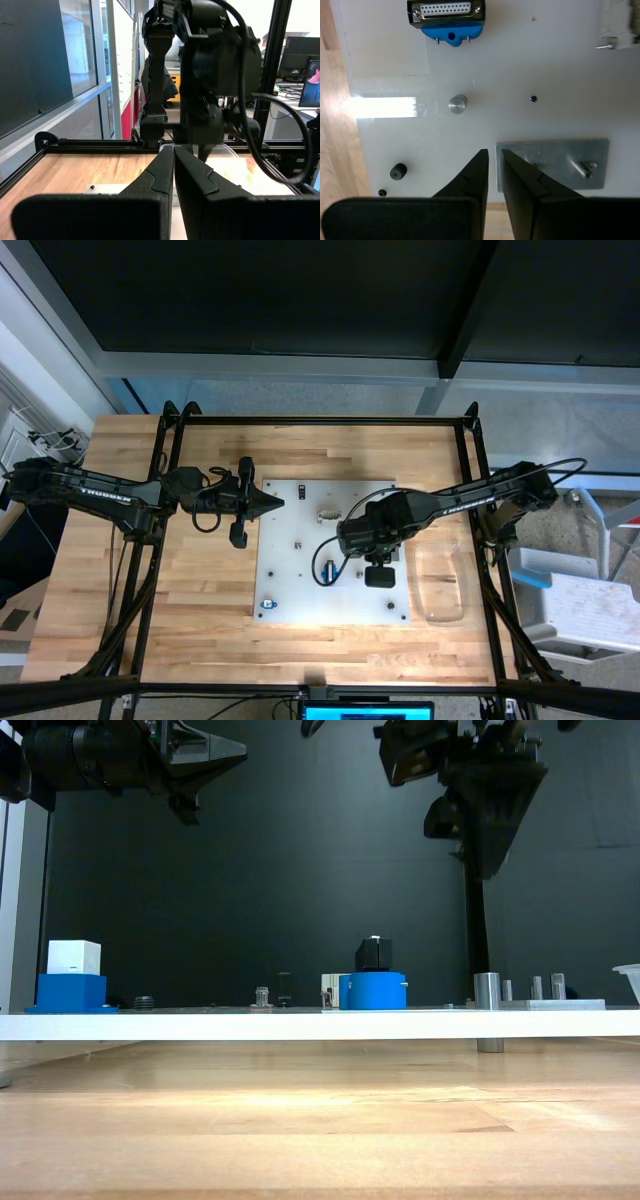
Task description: Pick the 16mm cylinder and place it in the container
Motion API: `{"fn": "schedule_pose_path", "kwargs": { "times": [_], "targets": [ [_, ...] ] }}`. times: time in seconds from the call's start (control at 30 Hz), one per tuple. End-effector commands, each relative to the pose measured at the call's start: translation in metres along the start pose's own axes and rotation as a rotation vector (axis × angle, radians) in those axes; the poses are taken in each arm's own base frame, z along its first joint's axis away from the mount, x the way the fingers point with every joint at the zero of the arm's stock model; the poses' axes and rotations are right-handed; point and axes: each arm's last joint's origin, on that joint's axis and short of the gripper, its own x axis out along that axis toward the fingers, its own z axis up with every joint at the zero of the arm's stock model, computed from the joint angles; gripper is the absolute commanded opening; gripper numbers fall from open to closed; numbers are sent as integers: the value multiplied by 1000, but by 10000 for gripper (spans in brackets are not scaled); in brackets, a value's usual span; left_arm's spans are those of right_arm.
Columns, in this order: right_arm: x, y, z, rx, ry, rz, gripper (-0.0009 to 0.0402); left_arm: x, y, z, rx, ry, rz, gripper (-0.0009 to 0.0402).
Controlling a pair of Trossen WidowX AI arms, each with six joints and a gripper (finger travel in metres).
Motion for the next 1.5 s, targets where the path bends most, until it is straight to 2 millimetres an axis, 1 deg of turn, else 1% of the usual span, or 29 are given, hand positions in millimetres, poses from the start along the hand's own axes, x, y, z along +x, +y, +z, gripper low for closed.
{"fn": "schedule_pose_path", "kwargs": {
  "times": [0.03,0.33,0.5,0.6,0.7,1.1,1.5],
  "targets": [
    [9,9,2,-23,15,-3,56,0,0,0,0,0,0,0],
    [27,26,4,-68,36,-12,125,0,0,0,0,-1,0,0],
    [37,29,8,-45,43,-24,160,0,0,0,0,-1,0,0],
    [43,30,10,-47,42,-30,173,0,0,0,0,-1,0,0],
    [48,31,14,-41,34,-29,179,0,0,0,0,0,0,0],
    [66,34,18,-44,48,-32,178,0,0,0,0,0,0,0],
    [81,34,15,-43,33,-28,178,0,0,0,0,-1,0,0]
  ]
}}
